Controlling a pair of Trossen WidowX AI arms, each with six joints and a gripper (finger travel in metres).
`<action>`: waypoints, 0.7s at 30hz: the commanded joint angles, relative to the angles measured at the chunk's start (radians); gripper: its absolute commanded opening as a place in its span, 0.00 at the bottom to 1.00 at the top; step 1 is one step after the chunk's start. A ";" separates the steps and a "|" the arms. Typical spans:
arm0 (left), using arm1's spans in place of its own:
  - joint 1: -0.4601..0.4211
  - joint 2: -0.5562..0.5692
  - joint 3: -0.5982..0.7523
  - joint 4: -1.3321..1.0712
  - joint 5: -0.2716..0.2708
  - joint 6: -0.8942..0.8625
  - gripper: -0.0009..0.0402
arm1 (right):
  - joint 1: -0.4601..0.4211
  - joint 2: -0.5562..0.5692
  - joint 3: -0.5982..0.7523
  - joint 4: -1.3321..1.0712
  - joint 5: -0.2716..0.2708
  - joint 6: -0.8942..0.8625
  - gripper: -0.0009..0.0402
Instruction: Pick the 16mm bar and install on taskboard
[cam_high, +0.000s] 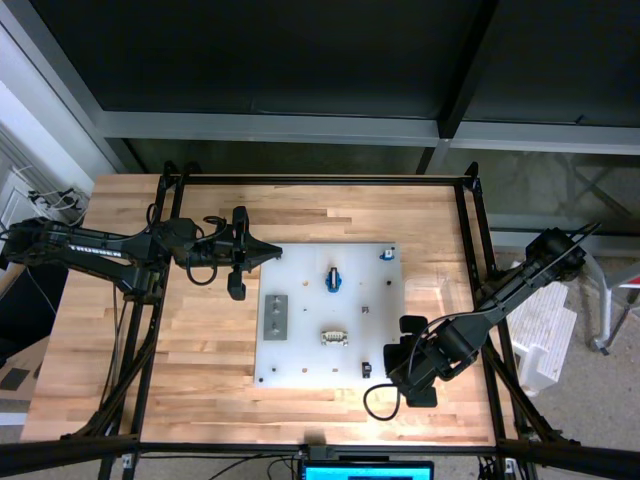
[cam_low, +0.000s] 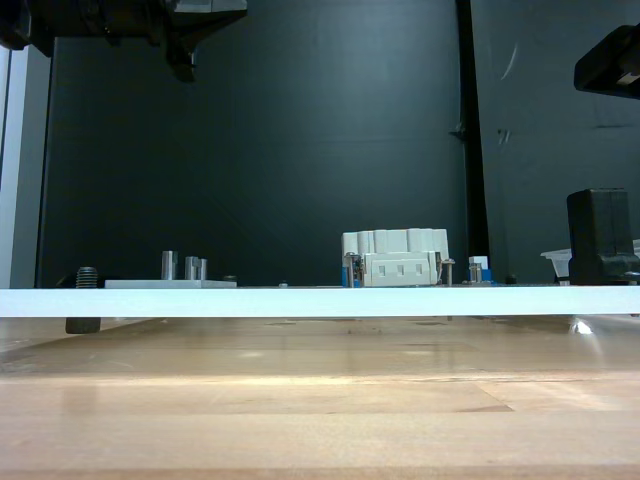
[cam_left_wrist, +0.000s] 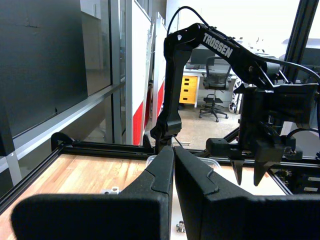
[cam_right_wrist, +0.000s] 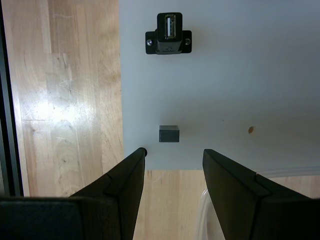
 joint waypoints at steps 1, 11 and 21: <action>0.000 0.000 0.000 0.000 0.000 0.000 0.02 | -0.008 -0.016 -0.008 0.002 0.007 -0.005 0.41; 0.000 0.000 0.000 0.000 0.000 0.000 0.02 | -0.123 -0.143 -0.032 0.001 0.074 -0.108 0.30; 0.000 0.000 0.000 0.000 0.000 0.000 0.02 | -0.306 -0.303 -0.051 0.097 0.117 -0.317 0.08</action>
